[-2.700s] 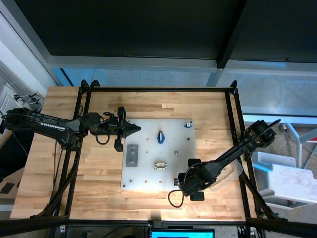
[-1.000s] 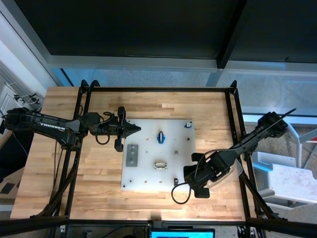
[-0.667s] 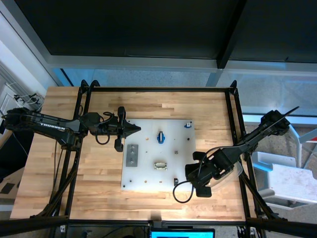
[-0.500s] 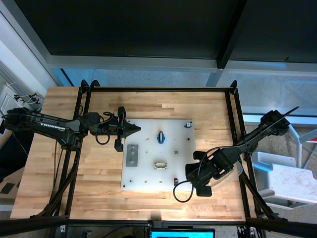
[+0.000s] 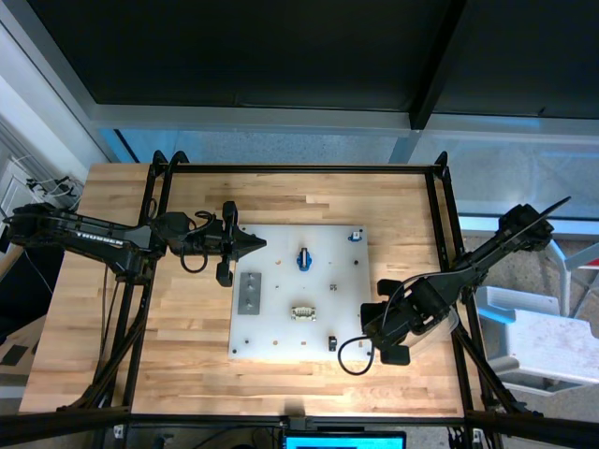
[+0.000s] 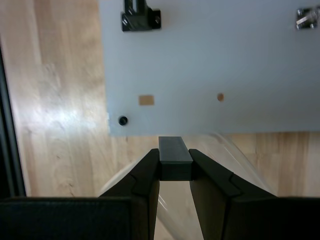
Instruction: Pick the 16mm bar from the taskboard and place it in the container
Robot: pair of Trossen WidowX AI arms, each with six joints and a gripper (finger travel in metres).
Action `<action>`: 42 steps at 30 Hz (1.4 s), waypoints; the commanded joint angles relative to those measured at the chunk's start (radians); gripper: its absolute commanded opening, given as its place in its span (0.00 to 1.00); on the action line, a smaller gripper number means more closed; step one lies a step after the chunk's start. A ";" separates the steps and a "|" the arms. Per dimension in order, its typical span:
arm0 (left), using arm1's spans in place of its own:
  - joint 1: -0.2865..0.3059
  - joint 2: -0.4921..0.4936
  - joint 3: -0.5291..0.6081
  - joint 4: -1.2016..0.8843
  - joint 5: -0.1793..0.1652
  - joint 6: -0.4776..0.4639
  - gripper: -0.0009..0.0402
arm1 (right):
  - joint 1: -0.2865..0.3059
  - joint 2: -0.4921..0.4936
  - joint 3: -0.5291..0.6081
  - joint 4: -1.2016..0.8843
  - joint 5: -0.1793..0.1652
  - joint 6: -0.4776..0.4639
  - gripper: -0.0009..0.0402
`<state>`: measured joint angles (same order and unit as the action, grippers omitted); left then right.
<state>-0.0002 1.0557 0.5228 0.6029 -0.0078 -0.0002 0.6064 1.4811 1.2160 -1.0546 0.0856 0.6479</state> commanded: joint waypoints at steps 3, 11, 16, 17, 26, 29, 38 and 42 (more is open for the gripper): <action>0.000 0.000 0.000 0.000 0.000 0.000 0.02 | 0.006 -0.026 -0.033 0.002 0.001 0.000 0.04; 0.000 0.000 0.000 0.000 0.000 0.000 0.02 | 0.014 -0.095 -0.113 0.008 0.001 0.030 0.04; 0.000 0.000 0.000 0.000 0.000 0.000 0.02 | 0.021 -0.126 -0.159 0.029 0.002 0.041 0.04; 0.000 0.000 0.000 0.000 0.000 0.000 0.02 | 0.026 -0.132 -0.167 0.028 0.002 0.046 0.04; 0.000 0.000 0.000 0.000 0.000 0.000 0.02 | 0.053 -0.175 -0.238 0.054 0.004 0.079 0.04; 0.000 0.000 0.000 0.000 0.000 0.000 0.02 | 0.058 -0.185 -0.258 0.064 0.004 0.085 0.04; 0.000 0.000 0.000 0.000 0.000 0.000 0.02 | 0.099 -0.185 -0.293 0.072 0.021 0.108 0.04; 0.000 0.000 0.000 0.000 0.000 0.000 0.02 | 0.108 -0.185 -0.309 0.091 0.021 0.122 0.04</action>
